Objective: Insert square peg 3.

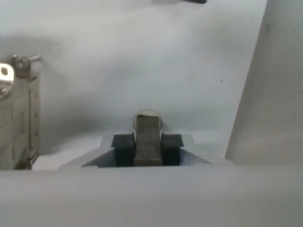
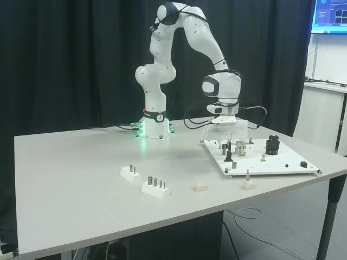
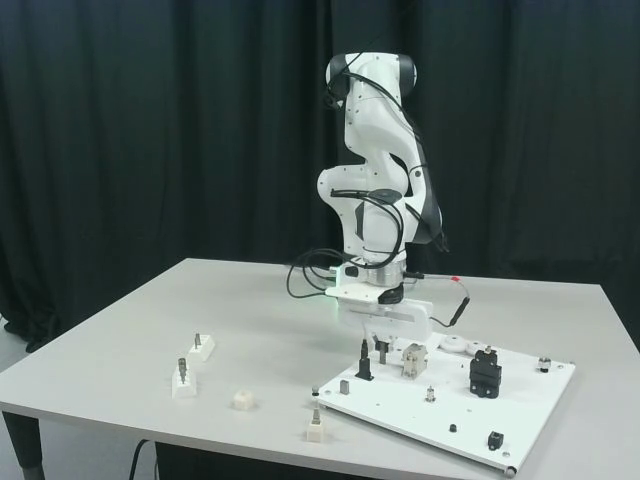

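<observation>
Wrist view alone showing the claw (image 1: 147, 151) pinching the square peg (image 1: 148, 139) between its black pads, peg upright, a round metal end just beyond it over the white board (image 1: 165, 71). Both room views hiding that grip, instead showing the claw (image 2: 227, 142) hovering low over the board (image 2: 282, 165) on the grey surface (image 2: 70, 173). Near the surface's front edge, sitting well apart from the board: two white holder blocks (image 2: 155, 188) carrying small upright pegs.
</observation>
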You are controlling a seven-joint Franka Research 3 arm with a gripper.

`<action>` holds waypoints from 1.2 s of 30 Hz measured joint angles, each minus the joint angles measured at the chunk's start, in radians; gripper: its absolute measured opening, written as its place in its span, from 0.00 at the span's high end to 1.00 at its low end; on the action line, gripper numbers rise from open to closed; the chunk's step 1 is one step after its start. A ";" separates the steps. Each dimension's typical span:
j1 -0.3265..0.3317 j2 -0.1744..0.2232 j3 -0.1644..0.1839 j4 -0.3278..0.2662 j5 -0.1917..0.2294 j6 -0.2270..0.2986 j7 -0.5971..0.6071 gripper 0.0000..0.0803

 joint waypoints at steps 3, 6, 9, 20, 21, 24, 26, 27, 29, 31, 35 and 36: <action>0.000 0.000 0.000 0.000 0.000 0.000 -0.001 0.86; 0.000 -0.001 0.000 -0.001 0.000 0.000 -0.001 0.86; 0.000 -0.002 0.000 -0.002 0.001 0.000 0.011 0.86; 0.003 -0.002 0.003 -0.008 0.001 0.000 0.094 0.86; 0.003 -0.002 0.004 -0.008 0.001 0.000 0.094 0.86; 0.003 -0.002 0.004 -0.009 0.001 0.000 0.095 0.86; 0.003 -0.001 0.004 -0.009 0.001 0.001 0.095 0.86; 0.003 -0.001 0.004 -0.009 0.001 0.001 0.095 0.86; 0.003 -0.001 0.004 -0.009 0.001 0.002 0.095 0.86; 0.003 -0.001 0.005 -0.009 0.001 0.003 0.095 0.86; 0.003 -0.001 0.005 -0.010 -0.001 0.008 0.093 0.86; 0.003 -0.001 0.005 -0.011 -0.002 0.011 0.092 0.86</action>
